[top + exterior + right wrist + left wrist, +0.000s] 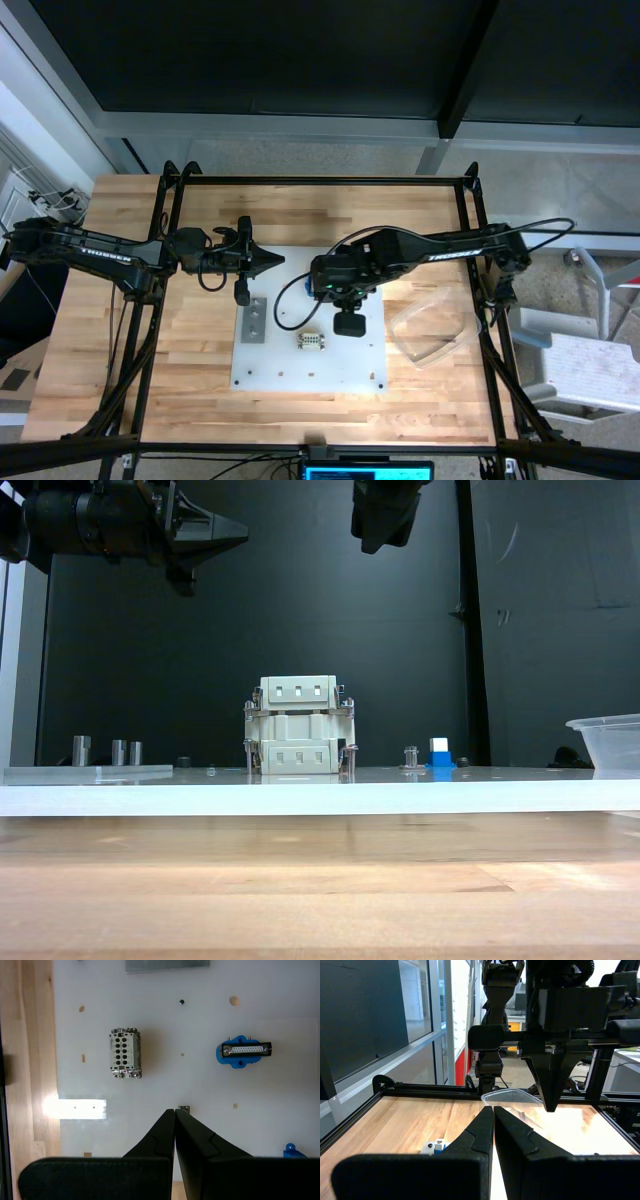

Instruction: Remove the HAN10-E connector and place it in the container

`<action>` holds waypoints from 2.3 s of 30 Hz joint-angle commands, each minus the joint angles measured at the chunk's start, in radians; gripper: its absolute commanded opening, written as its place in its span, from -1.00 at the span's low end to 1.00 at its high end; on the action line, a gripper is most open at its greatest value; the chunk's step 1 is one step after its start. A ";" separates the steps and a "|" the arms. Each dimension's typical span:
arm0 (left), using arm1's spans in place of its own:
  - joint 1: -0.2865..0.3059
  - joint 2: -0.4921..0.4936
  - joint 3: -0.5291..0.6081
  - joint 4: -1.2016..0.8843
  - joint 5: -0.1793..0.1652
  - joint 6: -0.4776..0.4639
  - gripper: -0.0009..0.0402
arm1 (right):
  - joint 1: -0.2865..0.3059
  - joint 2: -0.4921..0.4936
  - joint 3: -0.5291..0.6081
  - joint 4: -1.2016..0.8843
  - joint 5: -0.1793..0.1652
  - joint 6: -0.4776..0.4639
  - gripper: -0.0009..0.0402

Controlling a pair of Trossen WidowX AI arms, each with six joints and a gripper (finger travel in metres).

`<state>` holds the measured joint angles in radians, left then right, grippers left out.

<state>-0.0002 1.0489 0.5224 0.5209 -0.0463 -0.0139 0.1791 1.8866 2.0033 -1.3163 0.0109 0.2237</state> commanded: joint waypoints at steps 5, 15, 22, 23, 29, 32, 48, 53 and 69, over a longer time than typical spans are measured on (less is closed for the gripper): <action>0.000 0.000 0.000 0.000 0.000 0.000 -0.96 | 0.037 0.144 0.190 -0.073 -0.004 0.016 -0.90; 0.000 0.000 0.000 0.000 0.000 0.000 -0.96 | 0.052 0.291 0.348 -0.097 -0.004 0.061 -0.24; 0.000 0.000 0.000 0.000 0.000 0.000 -0.96 | 0.058 0.317 0.346 -0.096 -0.005 0.086 0.23; 0.000 0.000 0.000 0.000 0.000 0.000 -0.96 | 0.060 0.325 0.346 -0.095 -0.005 0.086 0.28; 0.000 0.000 0.000 0.000 0.000 0.000 -0.96 | 0.071 0.348 0.339 -0.086 -0.004 0.083 0.49; 0.000 0.000 0.000 0.000 0.000 0.000 -0.96 | 0.079 0.372 0.338 -0.072 -0.004 0.082 0.53; 0.000 0.000 0.000 0.000 0.000 0.000 -0.96 | 0.094 0.414 0.272 -0.005 0.023 0.082 0.58; 0.000 0.000 0.000 0.000 0.000 0.000 -0.96 | 0.094 0.414 0.235 0.026 0.024 0.082 0.58; 0.000 0.000 0.000 0.000 0.000 0.000 -0.96 | 0.095 0.414 0.144 0.122 0.024 0.077 0.57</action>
<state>-0.0002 1.0489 0.5224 0.5213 -0.0463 -0.0139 0.2737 2.3013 2.1529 -1.1992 0.0341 0.3012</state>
